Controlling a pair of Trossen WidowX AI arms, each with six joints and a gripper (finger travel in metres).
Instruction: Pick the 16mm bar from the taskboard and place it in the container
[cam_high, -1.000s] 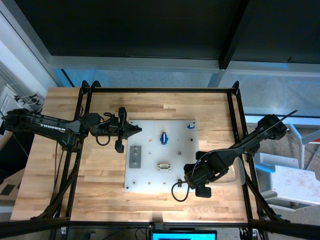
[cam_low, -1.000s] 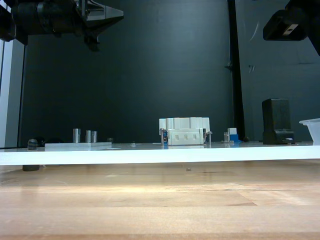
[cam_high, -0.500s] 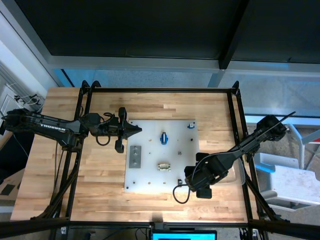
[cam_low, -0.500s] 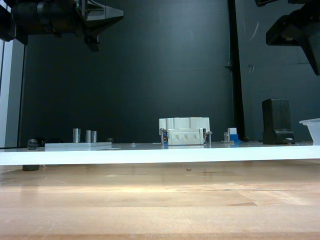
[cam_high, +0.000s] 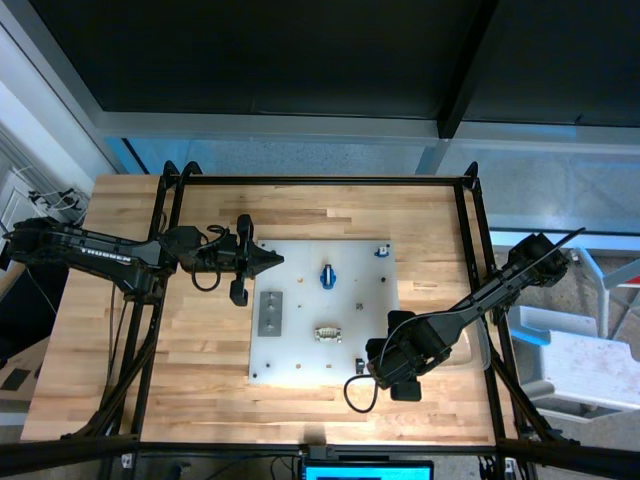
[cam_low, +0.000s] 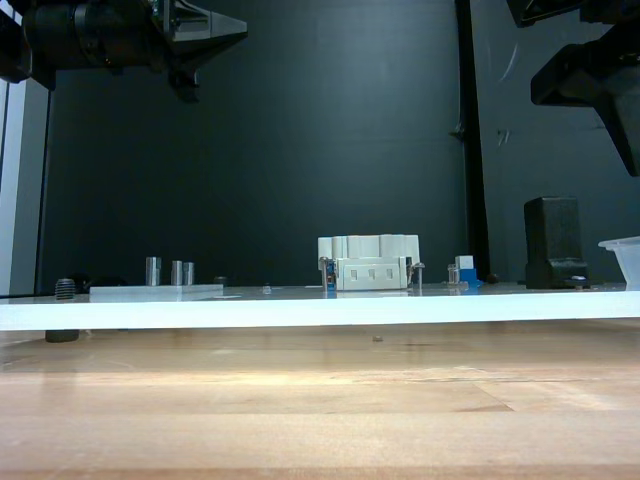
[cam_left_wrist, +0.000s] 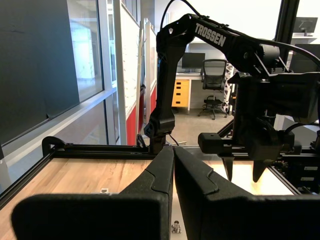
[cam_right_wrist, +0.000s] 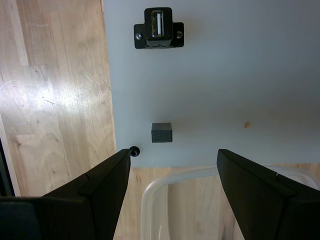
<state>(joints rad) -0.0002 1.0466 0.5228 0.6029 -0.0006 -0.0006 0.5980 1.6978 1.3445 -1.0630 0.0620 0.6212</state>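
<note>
Right gripper (cam_right_wrist: 173, 152) spread over large white square taskboard (cam_right_wrist: 225, 75)
Clear plastic container (cam_right_wrist: 146, 205) beside it; left gripper (cam_left_wrist: 173, 150) pressed together opposite

Left gripper (cam_left_wrist: 173, 149) closed, right gripper (cam_right_wrist: 173, 154) spread

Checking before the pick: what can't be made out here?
- 16mm bar: pegs in the grey block too small in high and low views to tell which.
- Container: mostly behind the right arm in the high view; cut by the edge in the low view.
- Right end effector, open over the board's near-right corner: cut off in the low view.
- Left end effector, shut above the board's left edge: blocks its wrist view.
</note>
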